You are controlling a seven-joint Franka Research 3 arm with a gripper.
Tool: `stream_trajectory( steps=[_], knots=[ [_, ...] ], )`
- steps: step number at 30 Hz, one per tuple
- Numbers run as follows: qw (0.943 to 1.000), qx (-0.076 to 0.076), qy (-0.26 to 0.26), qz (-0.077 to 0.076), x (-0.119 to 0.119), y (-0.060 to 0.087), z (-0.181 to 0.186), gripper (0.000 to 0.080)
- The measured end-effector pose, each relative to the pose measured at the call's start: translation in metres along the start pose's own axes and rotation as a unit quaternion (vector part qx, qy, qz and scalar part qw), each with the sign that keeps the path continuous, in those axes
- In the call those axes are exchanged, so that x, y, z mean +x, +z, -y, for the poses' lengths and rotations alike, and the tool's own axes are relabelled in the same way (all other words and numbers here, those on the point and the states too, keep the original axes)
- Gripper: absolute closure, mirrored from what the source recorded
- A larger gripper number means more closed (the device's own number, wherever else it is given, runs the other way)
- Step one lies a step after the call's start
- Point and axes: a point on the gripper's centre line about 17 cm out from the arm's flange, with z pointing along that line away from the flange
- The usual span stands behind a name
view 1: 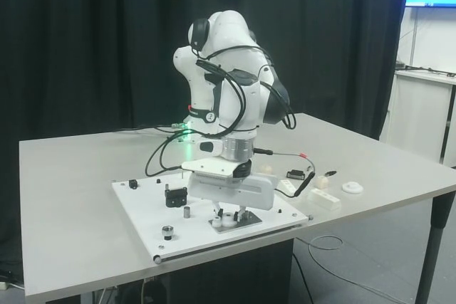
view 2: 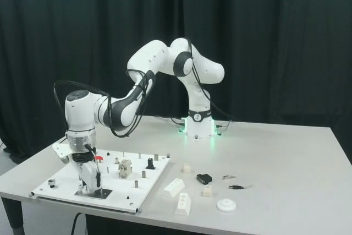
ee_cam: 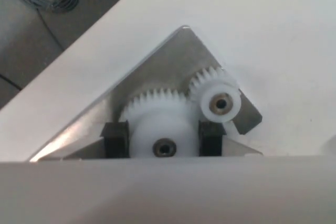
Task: Remove medium gear.
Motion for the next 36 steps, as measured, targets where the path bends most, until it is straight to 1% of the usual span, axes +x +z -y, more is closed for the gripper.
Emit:
stream_trajectory(
  steps=[16,22,36],
  knots=[
    [0.9994,0.005,-0.035,0.004,-0.0016,-0.0008,0.0,0.0521],
    [0.9992,0.01,-0.039,0.007,-0.0021,-0.0009,0.0,0.0521],
    [0.9988,0.015,-0.046,0.009,-0.0026,-0.0012,0.0002,0.0525]
  ],
)
